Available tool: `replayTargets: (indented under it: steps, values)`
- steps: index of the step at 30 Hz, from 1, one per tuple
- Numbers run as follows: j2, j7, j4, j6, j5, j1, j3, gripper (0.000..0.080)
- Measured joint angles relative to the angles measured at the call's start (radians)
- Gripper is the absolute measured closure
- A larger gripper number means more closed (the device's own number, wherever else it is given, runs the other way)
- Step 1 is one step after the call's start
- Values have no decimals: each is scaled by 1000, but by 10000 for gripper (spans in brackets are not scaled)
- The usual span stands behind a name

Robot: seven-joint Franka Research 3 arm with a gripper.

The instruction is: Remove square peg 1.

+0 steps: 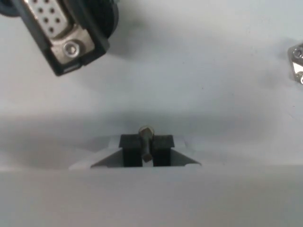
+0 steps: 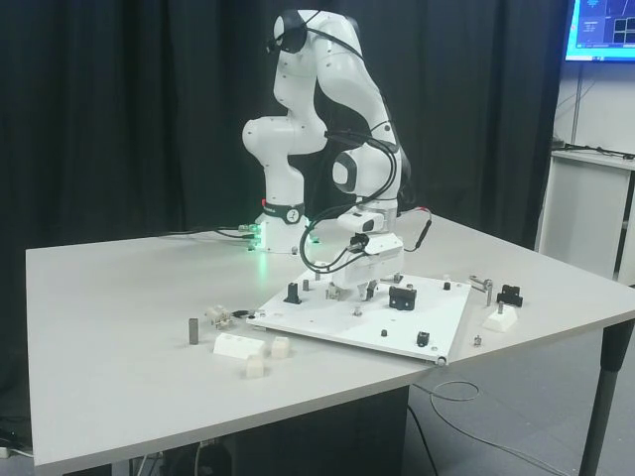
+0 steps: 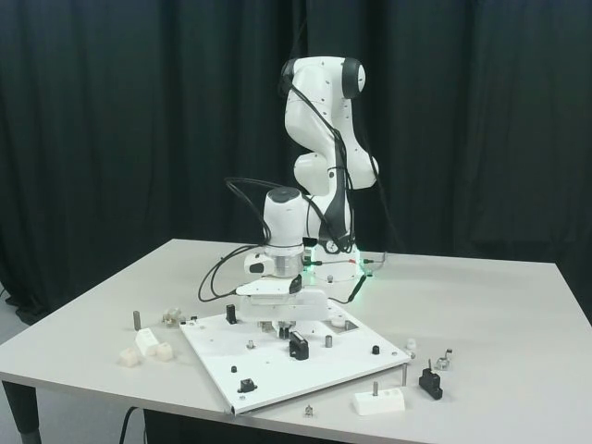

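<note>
My gripper (image 1: pixel 146 150) is squeezed tight on a small metal peg (image 1: pixel 146 141), one black finger (image 1: pixel 130 150) on each side of it. Only my wrist view shows this grip up close; there the peg stands up between the pads, right over the white board (image 1: pixel 189 85). That view also shows a black plug part with holes (image 1: pixel 59 33) and a bit of a shiny metal piece (image 1: pixel 297 61) at the edge. The two room views show other things: my white arm (image 2: pixel 327 109) bends down low over the white board (image 2: pixel 437 317) on the grey worktop (image 2: pixel 109 297). In them my hand hides the peg. They show small white blocks (image 2: pixel 240 346) beside the board, and a white block (image 3: pixel 379 401) near the worktop's front edge.
</note>
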Motion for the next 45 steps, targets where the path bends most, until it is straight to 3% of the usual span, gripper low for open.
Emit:
replayTargets:
  steps: [45]
  values:
    - [-22, 55, 0, -26, 1, 1, 0, 758]
